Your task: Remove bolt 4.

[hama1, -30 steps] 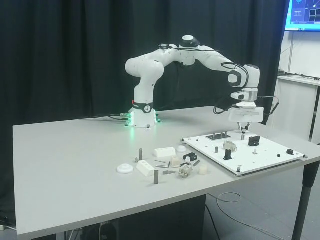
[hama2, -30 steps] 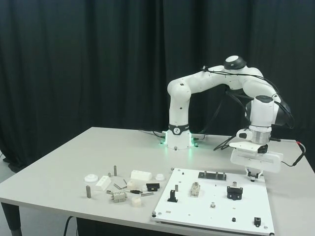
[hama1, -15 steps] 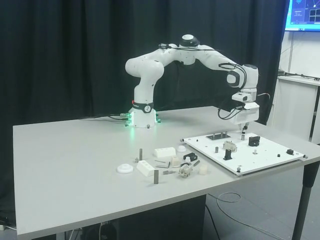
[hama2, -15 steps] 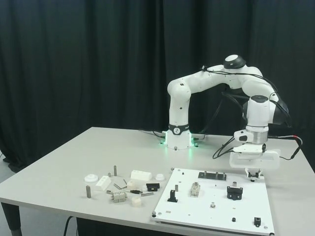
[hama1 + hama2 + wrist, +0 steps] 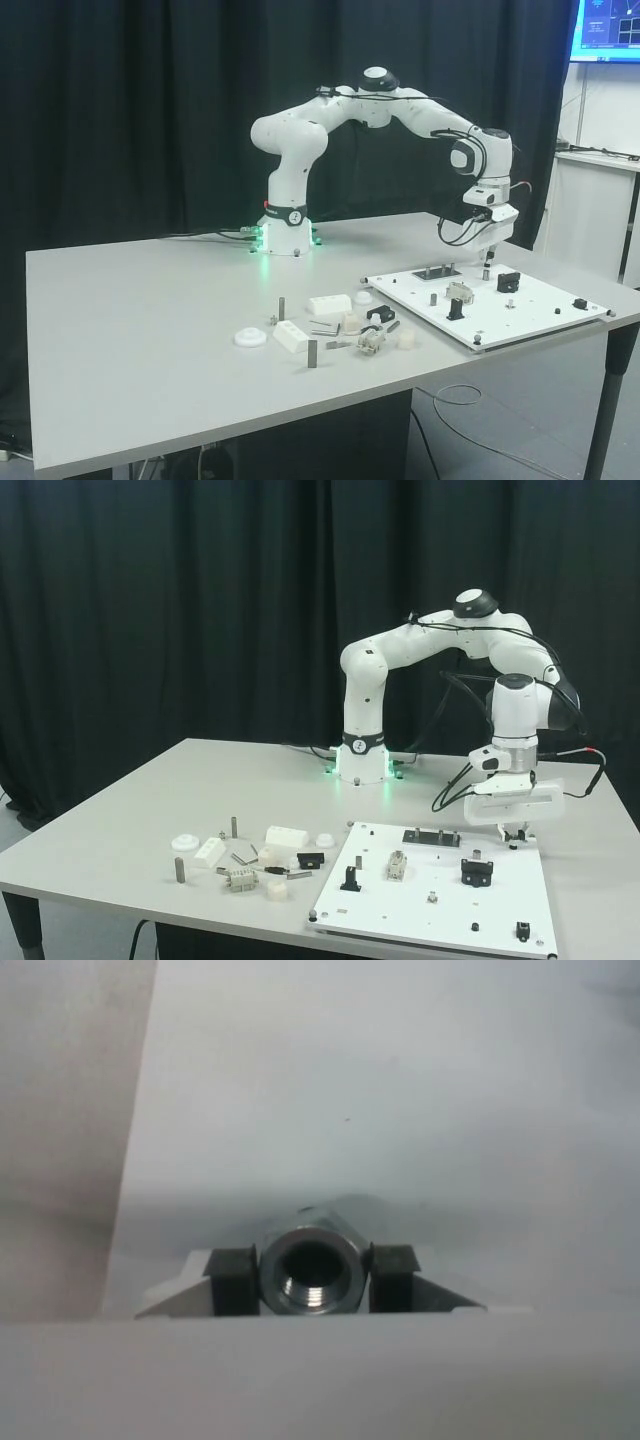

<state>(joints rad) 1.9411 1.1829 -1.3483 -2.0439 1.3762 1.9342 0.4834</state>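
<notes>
Bolt 4 [image 5: 309, 1272] sits clamped between the two black fingertips of the end effector [image 5: 310, 1278]; the wrist view looks straight down its threaded, hollow end, a grey metal piece pinched from both sides with the fingers closed to its width. In the second room view the bolt [image 5: 517, 840] hangs at the far right corner of the white board [image 5: 400, 905], at or just above its surface; whether it touches the board I cannot tell.

Going left to right across the grey bench [image 5: 120, 820] in the second room view: a white round disc [image 5: 183, 842] lies farthest left, with a short grey upright pin [image 5: 179, 868] in front of it and a white block [image 5: 209, 852] beside it. Next comes a cluster of small loose parts, among them a larger white block [image 5: 286, 836], a small black piece [image 5: 310, 859] and a white round cap [image 5: 324, 839]. The arm's base [image 5: 363, 762], lit green at its foot, stands behind these. The white board follows, carrying a black bracket [image 5: 350, 882], a grey connector [image 5: 397, 864], a black bar with pins [image 5: 431, 837] near its far edge, a black block [image 5: 476, 871] and a small black part [image 5: 521, 930] near its front right corner. The white arm [image 5: 440, 640] arches from the base over to the right, its wrist [image 5: 513, 730] pointing down above the board's far right corner, cables [image 5: 575, 780] trailing beside it.
</notes>
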